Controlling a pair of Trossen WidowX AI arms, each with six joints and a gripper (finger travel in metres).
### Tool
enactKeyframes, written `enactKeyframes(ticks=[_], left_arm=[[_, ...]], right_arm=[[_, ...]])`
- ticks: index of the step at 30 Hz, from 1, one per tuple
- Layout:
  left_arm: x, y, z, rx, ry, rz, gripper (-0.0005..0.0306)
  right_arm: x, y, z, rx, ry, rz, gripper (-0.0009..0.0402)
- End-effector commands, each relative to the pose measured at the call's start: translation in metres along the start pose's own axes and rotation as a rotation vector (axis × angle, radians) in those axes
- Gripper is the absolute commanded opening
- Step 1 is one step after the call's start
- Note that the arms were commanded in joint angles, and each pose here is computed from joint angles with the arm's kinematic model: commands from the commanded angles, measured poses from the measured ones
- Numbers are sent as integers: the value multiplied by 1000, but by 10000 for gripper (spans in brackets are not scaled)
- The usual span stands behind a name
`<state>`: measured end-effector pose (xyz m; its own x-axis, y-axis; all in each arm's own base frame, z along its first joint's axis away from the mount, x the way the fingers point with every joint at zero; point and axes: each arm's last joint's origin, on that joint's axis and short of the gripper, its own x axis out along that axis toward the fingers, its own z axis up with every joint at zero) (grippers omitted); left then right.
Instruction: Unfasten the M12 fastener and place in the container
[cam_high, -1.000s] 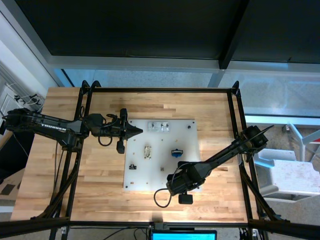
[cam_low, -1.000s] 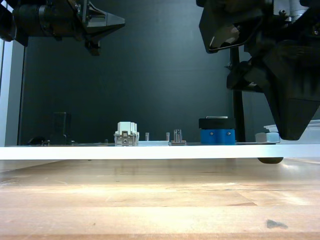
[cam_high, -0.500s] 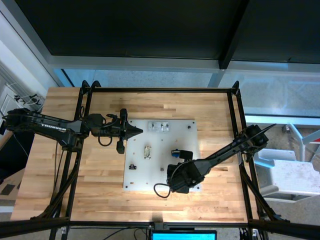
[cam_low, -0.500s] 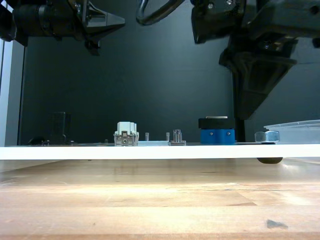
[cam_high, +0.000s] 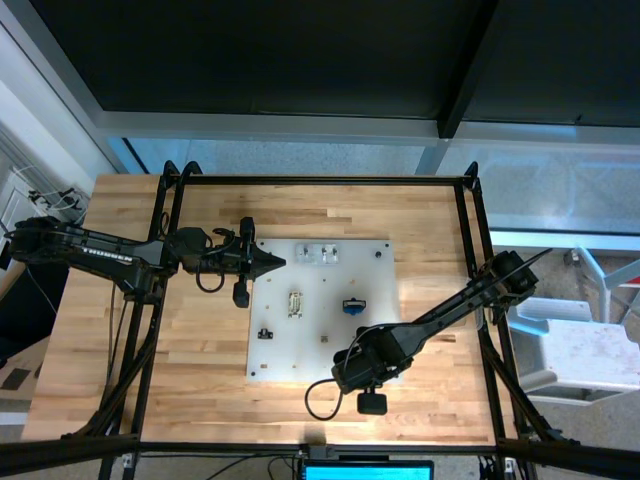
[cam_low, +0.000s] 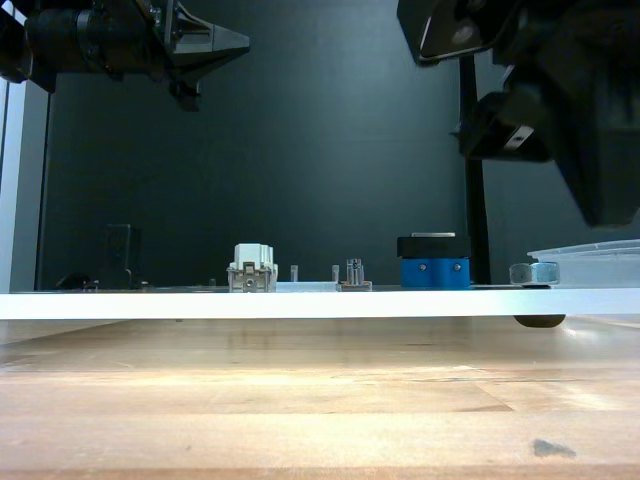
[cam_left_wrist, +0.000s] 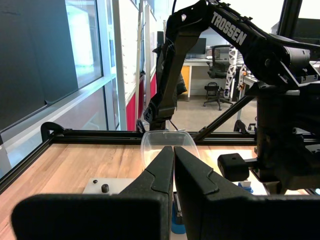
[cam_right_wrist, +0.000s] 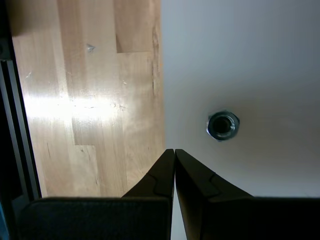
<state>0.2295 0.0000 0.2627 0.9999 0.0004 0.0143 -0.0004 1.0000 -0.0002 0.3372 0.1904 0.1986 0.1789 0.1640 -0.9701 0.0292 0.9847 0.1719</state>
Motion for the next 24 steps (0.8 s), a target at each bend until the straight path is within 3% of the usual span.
enactKeyframes(ticks=[1, 7, 20, 21, 22, 24], left_arm=[[0, 0, 0, 0, 0, 0, 0], [0, 0, 0, 0, 0, 0, 0], [0, 0, 0, 0, 0, 0, 0], [0, 0, 0, 0, 0, 0, 0], [0, 0, 0, 0, 0, 0, 0], [0, 0, 0, 0, 0, 0, 0]], right_arm=[[6, -3, -2, -2, 3, -8, 0], [14, -6, -5, 1, 7, -10, 0], [14, -12, -2, -3, -23, -49, 0], [14, -13, -2, -2, -27, -68, 0], [14, -14, -3, 6, -37, -110, 0], [10, -19, -5, 59, -73, -245, 0]])
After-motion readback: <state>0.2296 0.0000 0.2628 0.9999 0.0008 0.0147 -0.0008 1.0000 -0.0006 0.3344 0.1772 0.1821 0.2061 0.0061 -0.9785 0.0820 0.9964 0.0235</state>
